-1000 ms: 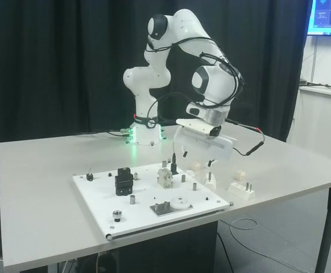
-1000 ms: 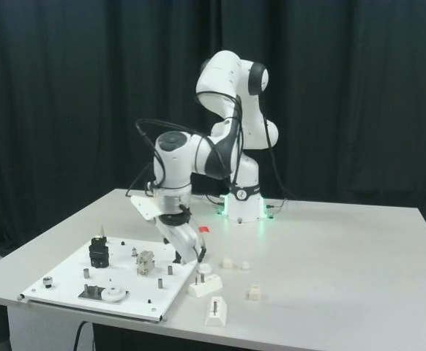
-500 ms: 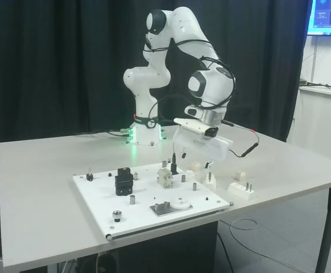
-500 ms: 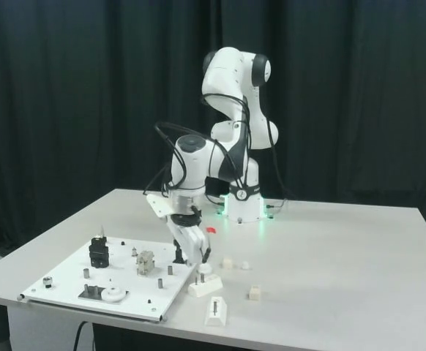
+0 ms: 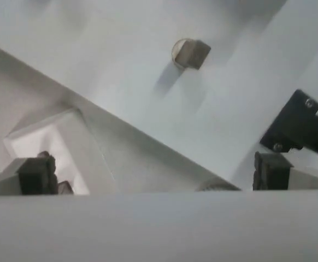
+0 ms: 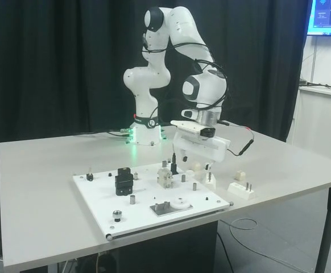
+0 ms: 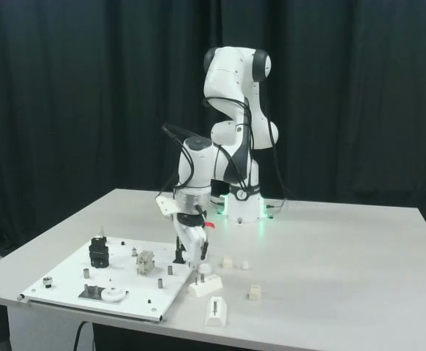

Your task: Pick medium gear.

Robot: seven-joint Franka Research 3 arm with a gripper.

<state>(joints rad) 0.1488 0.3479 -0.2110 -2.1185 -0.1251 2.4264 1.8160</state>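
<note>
— Medium gear [image 7: 204,269], where was it?
— As far as I could tell, it was the white round piece sitting on top of the white holder block [image 7: 197,287], on the grey table [image 6: 40,165] just off the edge of the white board [image 6: 148,213].
— And the gripper [image 7: 188,256]?
— It hung right above that holder, pointing down, close to the gear but holding nothing.
— Fingers together?
— No, well apart. From the wrist camera one black pad [image 5: 36,174] stood on one side of the gripper [image 5: 153,172] and its partner far across on the other, with the board's edge running between them and a small peg [image 5: 190,53] beyond.
— Anything else on the board?
— A second white gear [image 7: 112,295] lay near its front edge, well apart from the arm, and a black block [image 6: 123,181] stood further back.
</note>
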